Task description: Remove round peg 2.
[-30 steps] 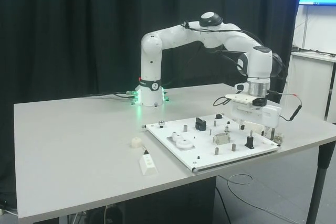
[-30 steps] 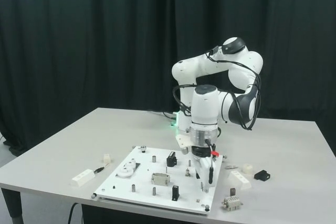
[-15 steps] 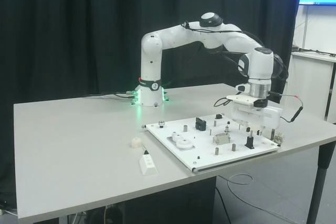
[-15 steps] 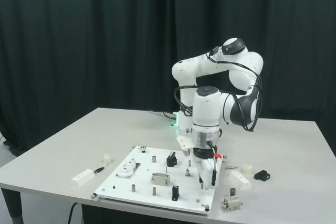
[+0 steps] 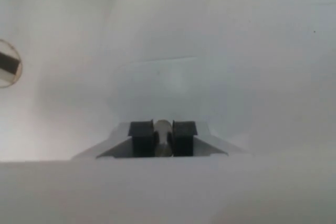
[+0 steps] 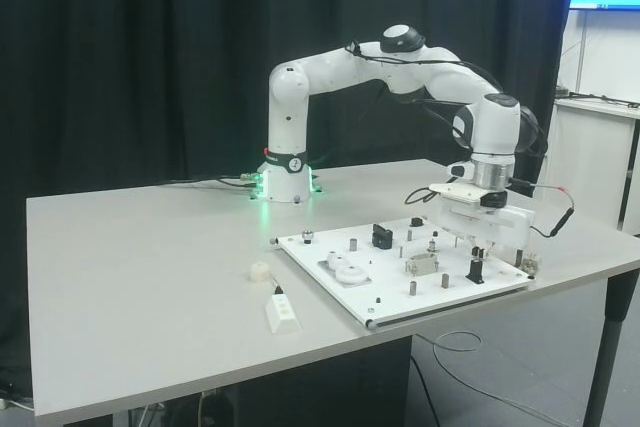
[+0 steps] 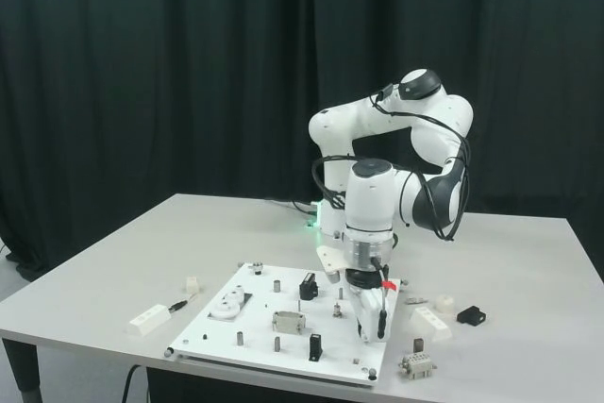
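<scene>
White arm; jaws [image 5: 163,137] pinching a grey peg [image 5: 162,136] between black pads [image 5: 141,137], held just above the white board [image 6: 400,292]. Board rests on the grey table [image 6: 150,277], with a white block [image 6: 282,314] beside it.
</scene>
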Action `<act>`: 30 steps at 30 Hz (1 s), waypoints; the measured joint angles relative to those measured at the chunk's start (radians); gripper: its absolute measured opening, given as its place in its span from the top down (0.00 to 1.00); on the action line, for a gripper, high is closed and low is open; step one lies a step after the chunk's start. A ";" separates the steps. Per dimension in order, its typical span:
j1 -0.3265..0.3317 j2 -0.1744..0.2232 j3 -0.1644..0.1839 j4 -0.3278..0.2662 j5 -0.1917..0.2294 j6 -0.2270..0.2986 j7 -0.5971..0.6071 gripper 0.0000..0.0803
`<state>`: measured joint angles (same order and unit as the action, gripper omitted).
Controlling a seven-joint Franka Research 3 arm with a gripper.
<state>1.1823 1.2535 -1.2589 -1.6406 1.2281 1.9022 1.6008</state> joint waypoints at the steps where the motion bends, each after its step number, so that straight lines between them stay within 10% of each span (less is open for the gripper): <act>1: 0.000 0.000 0.000 0.000 0.000 0.000 0.000 0.91; 30: 0.031 -0.014 -0.090 0.001 -0.017 -0.104 0.014 0.91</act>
<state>1.2129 1.2393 -1.3484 -1.6399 1.2112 1.7985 1.6147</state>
